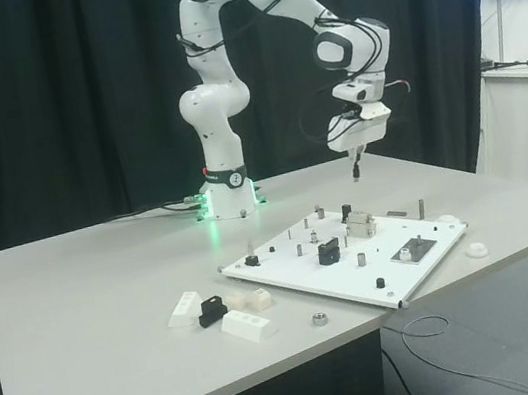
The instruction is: Place USB.
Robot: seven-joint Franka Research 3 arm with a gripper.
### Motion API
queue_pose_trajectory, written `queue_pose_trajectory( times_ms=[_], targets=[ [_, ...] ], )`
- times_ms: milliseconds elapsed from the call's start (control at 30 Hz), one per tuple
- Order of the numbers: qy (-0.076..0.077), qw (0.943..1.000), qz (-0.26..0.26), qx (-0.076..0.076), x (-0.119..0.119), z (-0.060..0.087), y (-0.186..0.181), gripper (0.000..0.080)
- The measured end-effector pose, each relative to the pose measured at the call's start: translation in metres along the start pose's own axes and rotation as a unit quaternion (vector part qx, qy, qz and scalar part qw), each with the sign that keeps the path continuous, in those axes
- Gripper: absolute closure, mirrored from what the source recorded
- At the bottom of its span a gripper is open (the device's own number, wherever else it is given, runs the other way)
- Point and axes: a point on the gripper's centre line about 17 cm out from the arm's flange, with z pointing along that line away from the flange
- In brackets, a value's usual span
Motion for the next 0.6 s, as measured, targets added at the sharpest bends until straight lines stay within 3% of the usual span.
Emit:
queue_pose_trajectory(
  times_ms=[233, 600],
  targets=[
    [0.016, 0.9998, 0.008, 0.012, 0.006, 0.007, -0.047, 0.0783],
    [0.035, 0.9993, 0.013, 0.011, 0.014, 0.03, -0.103, 0.0784]
  ],
)
